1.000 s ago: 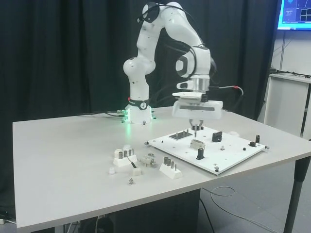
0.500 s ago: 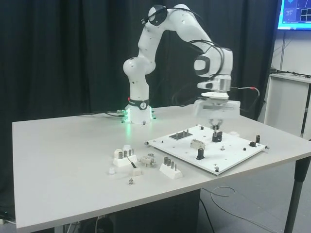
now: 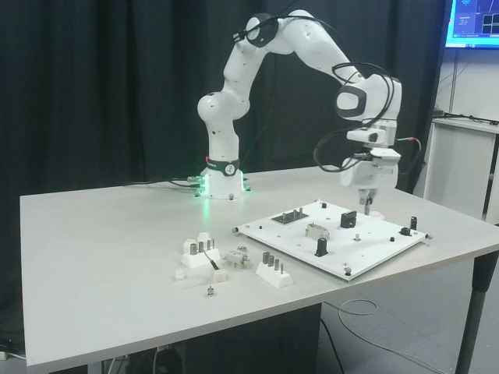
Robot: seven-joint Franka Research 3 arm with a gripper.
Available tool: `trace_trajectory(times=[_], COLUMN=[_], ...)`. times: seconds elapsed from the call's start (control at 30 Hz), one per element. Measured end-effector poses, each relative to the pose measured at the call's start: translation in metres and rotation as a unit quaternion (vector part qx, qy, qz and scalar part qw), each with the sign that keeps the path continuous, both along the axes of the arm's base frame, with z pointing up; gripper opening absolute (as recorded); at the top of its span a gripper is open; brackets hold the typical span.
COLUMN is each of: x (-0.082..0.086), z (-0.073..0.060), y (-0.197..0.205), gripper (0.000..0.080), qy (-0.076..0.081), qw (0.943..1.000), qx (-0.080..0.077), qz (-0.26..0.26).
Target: Insert Ethernet.
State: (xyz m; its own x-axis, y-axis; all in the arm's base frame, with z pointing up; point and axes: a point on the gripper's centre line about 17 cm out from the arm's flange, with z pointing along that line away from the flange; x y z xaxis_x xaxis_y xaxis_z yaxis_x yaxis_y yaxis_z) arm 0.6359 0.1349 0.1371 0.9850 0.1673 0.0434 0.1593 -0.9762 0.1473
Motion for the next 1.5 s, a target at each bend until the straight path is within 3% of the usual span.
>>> trace_trajectory(times=[0.27,0.6,1.0,1.5], x=[0.009,0.011,0.004,-0.011], z=[-0.004,-0.013,-0.025,-0.039], y=[0.028,0.056,0.096,0.134], gripper=[0.007,0.007,0.007,0.007], qy=[0.014,0.045,0.082,0.104], qw=[0.9982,0.9961,0.9938,0.9899], qx=[-0.007,-0.015,0.003,0.017], qz=[0.059,0.074,0.074,0.095])
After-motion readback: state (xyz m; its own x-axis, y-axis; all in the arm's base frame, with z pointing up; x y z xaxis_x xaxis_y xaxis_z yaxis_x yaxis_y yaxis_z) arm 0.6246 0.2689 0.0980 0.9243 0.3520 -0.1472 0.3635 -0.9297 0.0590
